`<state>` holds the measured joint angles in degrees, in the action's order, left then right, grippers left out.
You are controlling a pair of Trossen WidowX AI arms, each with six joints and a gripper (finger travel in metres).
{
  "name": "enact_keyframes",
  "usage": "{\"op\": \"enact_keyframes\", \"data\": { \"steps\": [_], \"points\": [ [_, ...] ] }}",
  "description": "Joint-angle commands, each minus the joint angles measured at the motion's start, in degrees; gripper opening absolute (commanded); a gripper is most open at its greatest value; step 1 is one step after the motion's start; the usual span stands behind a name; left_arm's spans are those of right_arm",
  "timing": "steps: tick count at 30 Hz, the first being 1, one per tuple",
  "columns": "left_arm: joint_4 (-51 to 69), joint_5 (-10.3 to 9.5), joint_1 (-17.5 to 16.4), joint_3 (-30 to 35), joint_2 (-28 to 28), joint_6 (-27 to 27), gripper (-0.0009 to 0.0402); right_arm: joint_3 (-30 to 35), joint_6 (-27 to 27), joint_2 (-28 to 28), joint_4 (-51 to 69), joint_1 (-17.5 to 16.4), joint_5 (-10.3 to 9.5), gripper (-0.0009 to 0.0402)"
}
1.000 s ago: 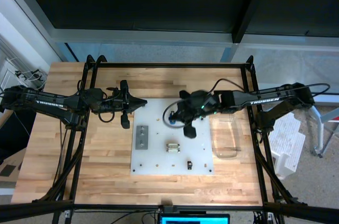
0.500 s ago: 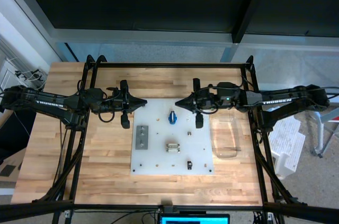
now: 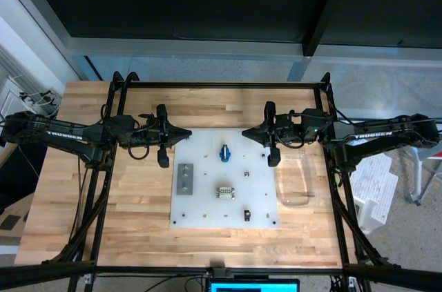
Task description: Pick the HAN10E connector and install on the hub
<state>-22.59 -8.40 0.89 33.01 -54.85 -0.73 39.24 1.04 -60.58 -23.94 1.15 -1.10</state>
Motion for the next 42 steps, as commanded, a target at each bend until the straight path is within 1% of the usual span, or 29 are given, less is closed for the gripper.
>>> {"op": "enact_keyframes", "data": {
  "steps": [1, 8, 14, 15, 17, 19, 20, 25, 42],
  "points": [
    [-0.1, 0.0, 0.0, 0.0, 0.0, 0.0, 0.0001, -1.3, 1.0, 0.9, 0.1, 0.0, 0.11, 0.0002],
    [0.0, 0.0, 0.0, 0.0, 0.0, 0.0, 0.0001, -2.1, 1.5, 2.4, 0.4, 0.0, 0.04, 0.0002],
    [0.0, 0.28, 0.0, 0.0, 0.0, -0.1, 0.0001, -2.2, 1.1, 2.4, 0.5, 0.0, 0.04, 0.0002],
    [0.0, 1.03, 0.0, 0.0, 0.0, -0.1, 0.0001, -2.2, 0.9, 2.4, 0.5, 0.0, 0.04, 0.0002],
    [-0.3, 3.19, 0.0, 0.0, 0.0, 0.0, 0.0001, -2.2, 0.6, 2.4, 0.5, 0.0, 0.11, 0.0002],
    [-0.5, 4.55, 0.0, 0.0, 0.0, -0.1, 0.0, -2.2, 0.4, 2.5, 0.5, 0.0, 0.13, 0.0001],
    [-0.5, 4.68, 0.0, 0.0, 0.0, -0.1, -0.0001, -2.2, 0.4, 2.4, 0.4, 0.0, 0.13, 0.0],
    [-0.5, 4.46, 0.0, 0.0, 0.1, -1.8, -0.0001, -2.2, 0.4, 2.4, 0.5, 0.0, 0.11, 0.0],
    [-1.5, 4.31, 0.0, 0.0, 0.1, -1.6, 0.0, -2.5, 0.9, 2.4, 0.5, 0.0, 0.11, 0.0]
  ]
}}
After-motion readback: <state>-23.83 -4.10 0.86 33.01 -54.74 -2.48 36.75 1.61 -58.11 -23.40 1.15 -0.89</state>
